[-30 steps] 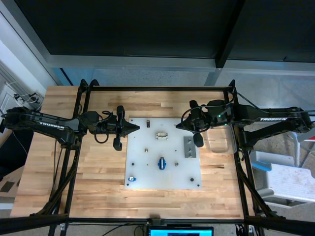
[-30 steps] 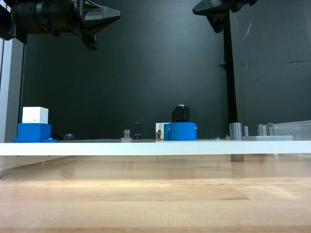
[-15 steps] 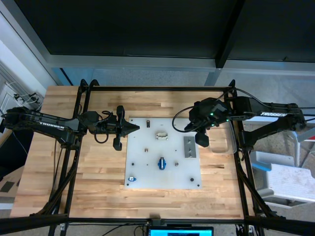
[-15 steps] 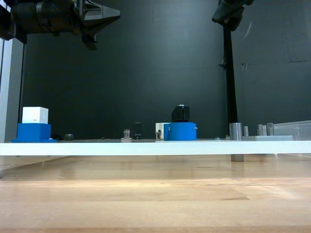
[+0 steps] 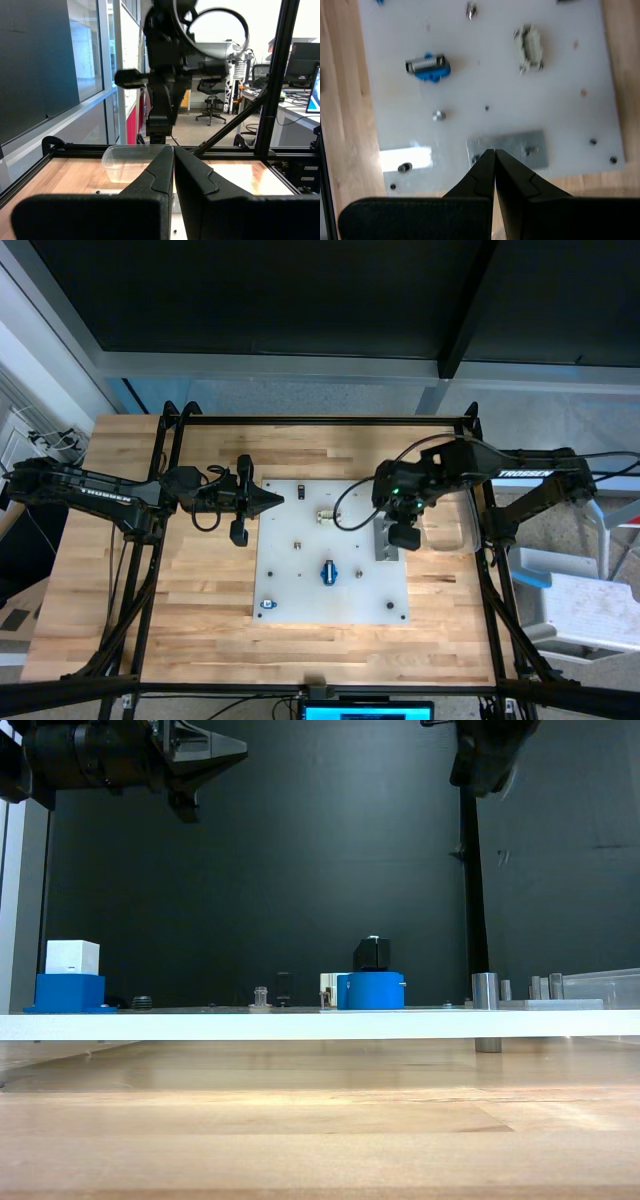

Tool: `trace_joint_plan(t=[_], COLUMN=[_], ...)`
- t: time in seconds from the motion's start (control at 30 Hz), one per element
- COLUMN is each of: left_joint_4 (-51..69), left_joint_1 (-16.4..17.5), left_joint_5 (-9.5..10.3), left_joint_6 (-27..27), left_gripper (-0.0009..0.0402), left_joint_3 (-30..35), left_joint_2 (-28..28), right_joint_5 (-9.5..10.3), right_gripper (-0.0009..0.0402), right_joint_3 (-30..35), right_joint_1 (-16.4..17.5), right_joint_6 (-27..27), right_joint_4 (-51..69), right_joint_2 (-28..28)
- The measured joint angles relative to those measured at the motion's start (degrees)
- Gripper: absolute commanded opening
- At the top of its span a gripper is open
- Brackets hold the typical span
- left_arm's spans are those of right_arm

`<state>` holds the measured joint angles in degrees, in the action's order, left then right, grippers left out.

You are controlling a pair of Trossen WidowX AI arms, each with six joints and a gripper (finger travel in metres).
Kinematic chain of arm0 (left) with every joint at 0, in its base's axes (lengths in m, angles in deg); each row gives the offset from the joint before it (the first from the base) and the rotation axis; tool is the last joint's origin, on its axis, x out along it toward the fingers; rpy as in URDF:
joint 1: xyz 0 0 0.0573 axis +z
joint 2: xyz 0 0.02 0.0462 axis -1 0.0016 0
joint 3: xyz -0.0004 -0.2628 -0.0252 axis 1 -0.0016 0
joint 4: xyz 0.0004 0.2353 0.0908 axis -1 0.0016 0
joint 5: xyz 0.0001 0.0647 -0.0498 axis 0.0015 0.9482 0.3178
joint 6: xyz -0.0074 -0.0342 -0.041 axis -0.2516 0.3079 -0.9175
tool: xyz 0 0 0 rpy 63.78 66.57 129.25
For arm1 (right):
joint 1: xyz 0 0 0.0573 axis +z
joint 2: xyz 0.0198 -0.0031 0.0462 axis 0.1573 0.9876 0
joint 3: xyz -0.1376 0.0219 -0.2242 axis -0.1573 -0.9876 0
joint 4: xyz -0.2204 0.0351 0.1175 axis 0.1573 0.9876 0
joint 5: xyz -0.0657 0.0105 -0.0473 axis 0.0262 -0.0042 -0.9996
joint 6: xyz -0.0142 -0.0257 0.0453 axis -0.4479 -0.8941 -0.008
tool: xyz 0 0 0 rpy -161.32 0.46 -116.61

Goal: Pick the 16mm cylinder and place it in the container

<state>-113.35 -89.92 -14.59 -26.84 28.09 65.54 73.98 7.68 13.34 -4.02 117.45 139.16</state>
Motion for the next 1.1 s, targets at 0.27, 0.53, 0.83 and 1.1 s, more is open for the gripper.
trace_joint_plan(t=[0.27,0.53,0.83,1.1], left_joint_4=[0.02,0.02,0.00,0.00], left_joint_1=[0.00,0.00,0.00,0.00], left_joint_5=[0.02,0.00,0.02,0.02], left_joint_6=[0.00,0.00,0.00,0.00], left_gripper=[0.0000,0.0000,0.0000,0.0000], left_joint_3=[-0.02,-0.02,0.00,0.00], left_joint_2=[0.00,0.00,0.00,0.00], right_joint_5=[-0.04,-1.88,-3.52,-3.52], right_gripper=[0.0000,0.0000,0.0006,0.0061], right_joint_3=[0.00,0.00,0.04,0.04], right_joint_1=[3.23,5.79,7.76,9.33], right_joint_6=[0.74,1.51,1.53,1.90], right_joint_4=[1.42,1.64,0.66,-2.32], right_joint_2=[4.11,7.32,10.60,12.85])
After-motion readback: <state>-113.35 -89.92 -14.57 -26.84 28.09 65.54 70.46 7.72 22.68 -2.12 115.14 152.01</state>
